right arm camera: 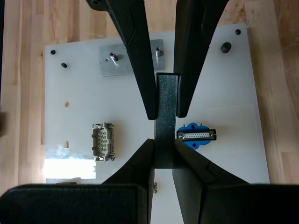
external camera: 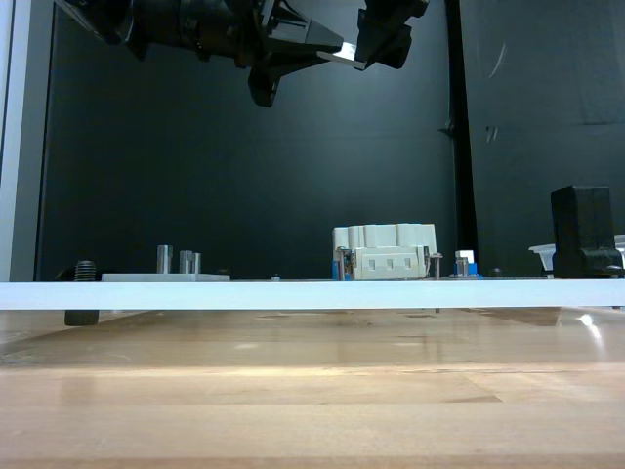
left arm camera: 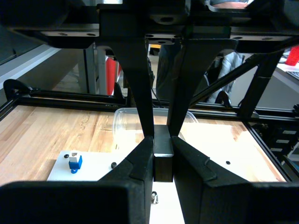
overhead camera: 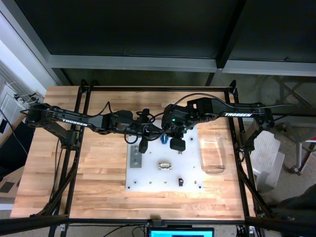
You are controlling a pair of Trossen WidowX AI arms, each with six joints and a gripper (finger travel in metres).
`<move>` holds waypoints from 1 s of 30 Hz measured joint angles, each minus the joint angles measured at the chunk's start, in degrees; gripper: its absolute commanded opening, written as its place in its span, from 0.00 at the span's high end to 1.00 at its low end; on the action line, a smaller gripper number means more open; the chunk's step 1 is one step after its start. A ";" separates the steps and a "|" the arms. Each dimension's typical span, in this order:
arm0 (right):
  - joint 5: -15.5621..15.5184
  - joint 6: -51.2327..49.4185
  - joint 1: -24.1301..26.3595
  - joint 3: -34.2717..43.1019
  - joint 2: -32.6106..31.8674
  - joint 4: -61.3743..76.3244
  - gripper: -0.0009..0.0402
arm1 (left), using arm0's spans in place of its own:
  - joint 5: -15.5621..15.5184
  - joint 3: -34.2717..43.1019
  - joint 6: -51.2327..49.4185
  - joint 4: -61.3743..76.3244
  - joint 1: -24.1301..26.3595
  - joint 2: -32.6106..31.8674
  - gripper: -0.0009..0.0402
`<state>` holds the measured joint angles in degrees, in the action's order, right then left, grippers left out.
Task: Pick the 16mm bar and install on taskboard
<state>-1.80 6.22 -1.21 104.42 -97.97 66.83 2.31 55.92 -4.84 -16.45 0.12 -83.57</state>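
Note:
The 16mm bar (right arm camera: 167, 112), a dark square-section rod with a pale end face (left arm camera: 163, 145), hangs in the air above the white taskboard (overhead camera: 148, 177), clear of any seat. My right gripper (right arm camera: 163, 148) is shut on one end of it. My left gripper (left arm camera: 163, 148) is shut on the other end, and its fingers (right arm camera: 140, 60) clamp the bar's sides. In the high view the left gripper (overhead camera: 150, 129) and right gripper (overhead camera: 169, 129) meet tip to tip over the board's far edge, hiding the bar.
On the board sit a grey metal plate with pegs (overhead camera: 135, 159), a beige multi-pin connector (overhead camera: 165, 166), a blue D-sub connector (right arm camera: 196, 135) and a small black block (external camera: 583, 233). A clear plastic container (overhead camera: 213, 153) stands by the board's right side.

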 measured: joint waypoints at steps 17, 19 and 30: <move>0.92 -0.31 0.00 -0.04 0.11 -0.04 0.71 | 0.39 0.00 0.37 0.11 0.00 0.00 0.98; 1.01 -0.46 0.04 -0.04 0.15 -0.07 0.65 | 0.46 0.00 0.61 0.17 0.00 0.00 0.97; 2.38 -1.99 -0.02 -0.74 2.80 -1.53 0.42 | -0.22 -0.04 1.07 1.25 -0.04 1.86 0.98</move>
<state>0.58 4.23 -1.23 103.68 -95.18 65.30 2.09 55.88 -3.77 -15.20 0.08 -81.71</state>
